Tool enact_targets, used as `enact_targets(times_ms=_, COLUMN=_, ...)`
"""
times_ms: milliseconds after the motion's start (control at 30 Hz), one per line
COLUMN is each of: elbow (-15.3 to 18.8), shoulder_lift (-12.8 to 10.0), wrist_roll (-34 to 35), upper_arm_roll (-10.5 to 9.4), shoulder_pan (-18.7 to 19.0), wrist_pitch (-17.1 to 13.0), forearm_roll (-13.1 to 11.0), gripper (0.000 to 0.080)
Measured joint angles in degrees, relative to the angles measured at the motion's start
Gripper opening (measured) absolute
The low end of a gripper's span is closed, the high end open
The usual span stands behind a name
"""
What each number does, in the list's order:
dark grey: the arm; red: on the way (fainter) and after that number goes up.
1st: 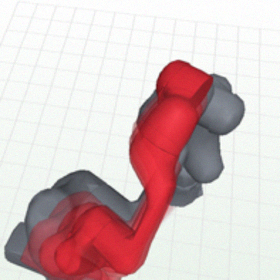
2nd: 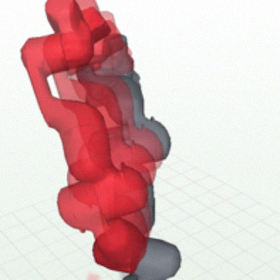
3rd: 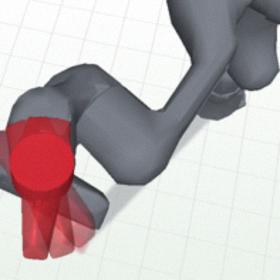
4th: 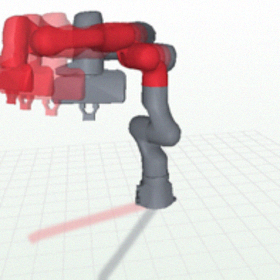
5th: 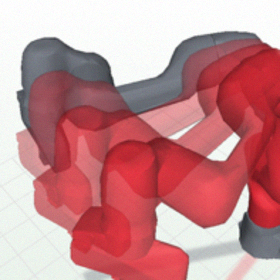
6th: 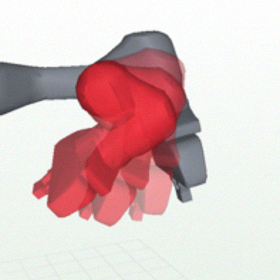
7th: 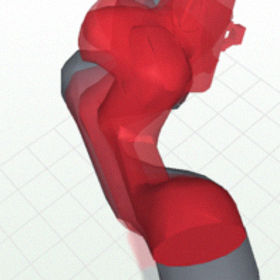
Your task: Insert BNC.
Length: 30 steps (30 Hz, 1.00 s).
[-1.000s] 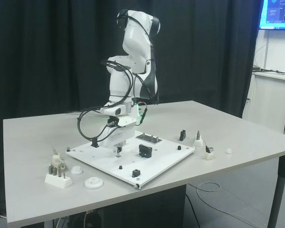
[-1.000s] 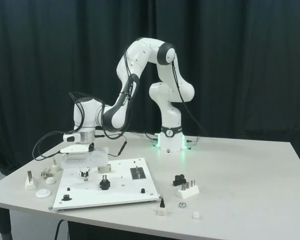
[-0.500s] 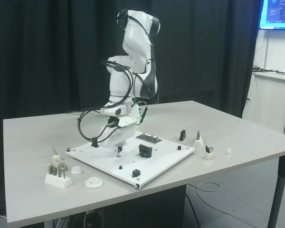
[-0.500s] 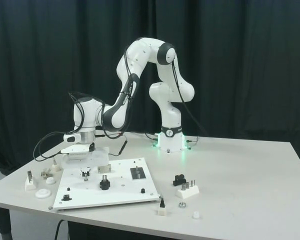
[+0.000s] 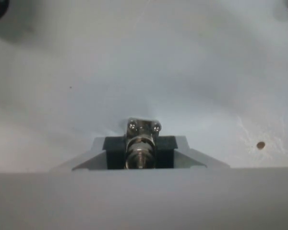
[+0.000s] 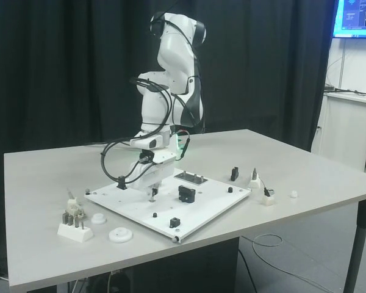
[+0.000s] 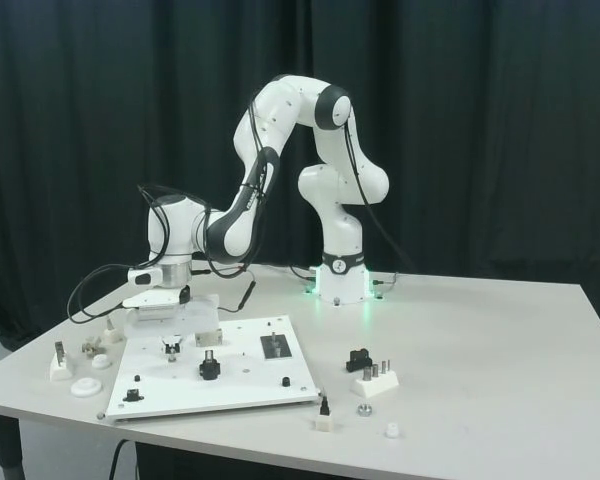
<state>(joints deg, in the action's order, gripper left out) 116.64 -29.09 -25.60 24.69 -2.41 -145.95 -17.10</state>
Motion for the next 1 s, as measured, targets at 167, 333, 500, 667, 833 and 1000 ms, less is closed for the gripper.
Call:
enact_targets(times_ms=167, elbow=0.0, shoulder_lift=-0.1, wrist_roll=0.0, upper_arm_roll=0.01, shoulder_pan=-0.1, wrist_pitch=-0.3, forearm_roll=0.0, gripper=0.0121)
enact_targets(times_ms=333, elbow=0.0, shoulder_lift=-0.4, wrist_roll=0.0, upper_arm_roll=-0.06, shoulder_pan=-0.1, wrist_pitch=-0.7, forearm_roll=-0.1, gripper=0.0121)
enact_targets(times_ms=500, elbow=0.0, shoulder_lift=-0.5, wrist_roll=0.0, upper_arm_roll=-0.07, shoulder_pan=0.0, wrist_pitch=-0.9, forearm_roll=-0.2, gripper=0.0121)
enact_targets(times_ms=667, elbow=0.0, shoulder_lift=-0.5, wrist_roll=0.0, upper_arm_roll=-0.06, shoulder_pan=0.0, wrist_pitch=-0.9, forearm_roll=-0.3, gripper=0.0121)
enact_targets(times_ms=833, elbow=0.0, shoulder_lift=-0.4, wrist_roll=0.0, upper_arm_roll=-0.04, shoulder_pan=0.0, wrist_pitch=-0.8, forearm_roll=-0.3, gripper=0.0121)
enact_targets(times_ms=1000, elbow=0.0, shoulder_lift=-0.4, wrist_roll=0.0, upper_arm_roll=-0.04, shoulder_pan=0.0, wrist_pitch=-0.7, forearm_roll=-0.3, gripper=0.0121)
